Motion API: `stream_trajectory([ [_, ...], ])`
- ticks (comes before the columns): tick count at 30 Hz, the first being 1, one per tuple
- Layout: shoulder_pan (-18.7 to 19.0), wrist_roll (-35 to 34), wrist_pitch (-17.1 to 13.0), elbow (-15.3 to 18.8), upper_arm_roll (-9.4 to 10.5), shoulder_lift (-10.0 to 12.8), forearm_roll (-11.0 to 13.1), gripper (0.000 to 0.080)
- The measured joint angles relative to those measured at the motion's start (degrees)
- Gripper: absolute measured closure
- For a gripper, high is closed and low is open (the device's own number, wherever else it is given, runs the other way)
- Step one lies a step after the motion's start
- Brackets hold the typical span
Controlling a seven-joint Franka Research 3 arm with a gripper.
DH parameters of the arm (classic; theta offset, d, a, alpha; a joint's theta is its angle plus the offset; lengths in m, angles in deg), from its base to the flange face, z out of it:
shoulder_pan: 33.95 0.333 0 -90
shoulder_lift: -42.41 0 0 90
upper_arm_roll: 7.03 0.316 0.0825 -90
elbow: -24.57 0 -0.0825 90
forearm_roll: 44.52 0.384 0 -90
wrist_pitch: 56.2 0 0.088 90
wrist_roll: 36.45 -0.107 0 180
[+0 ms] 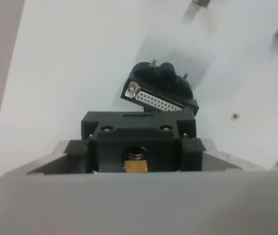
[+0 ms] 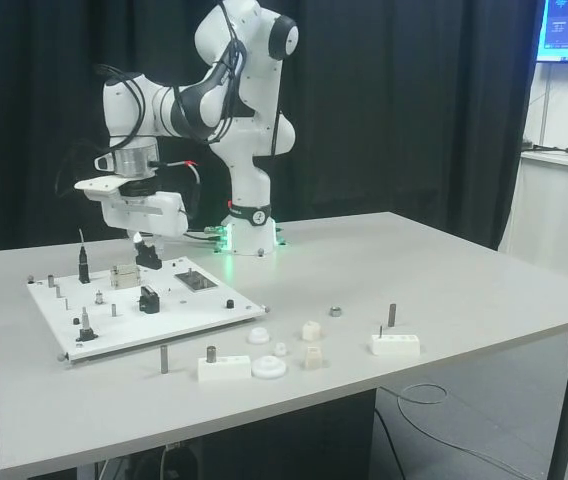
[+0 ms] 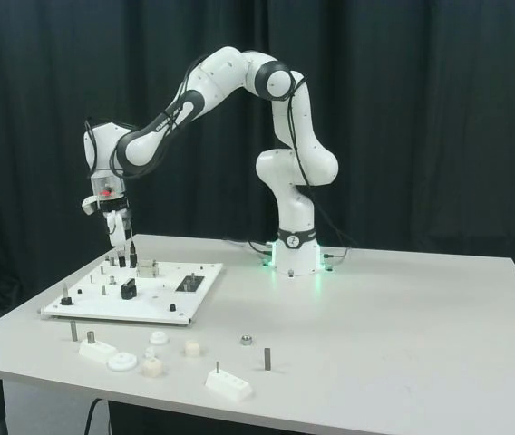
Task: Insert D-SUB.
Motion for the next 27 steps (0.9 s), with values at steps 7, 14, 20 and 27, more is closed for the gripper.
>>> stream_trajectory([
  [7, 1.4, -6.6, -5.7, 4.0, 0.00, -2.0, -1.8, 0.0423],
  [14, 2.6, -12.8, -9.7, 6.4, 0.00, -2.9, -4.0, 0.0423],
  [20, 3.3, -17.0, -11.0, 7.2, 0.00, -3.0, -5.0, 0.0423],
  [27, 3.7, -20.4, -11.3, 7.5, 0.00, -3.0, -5.5, 0.0423],
])
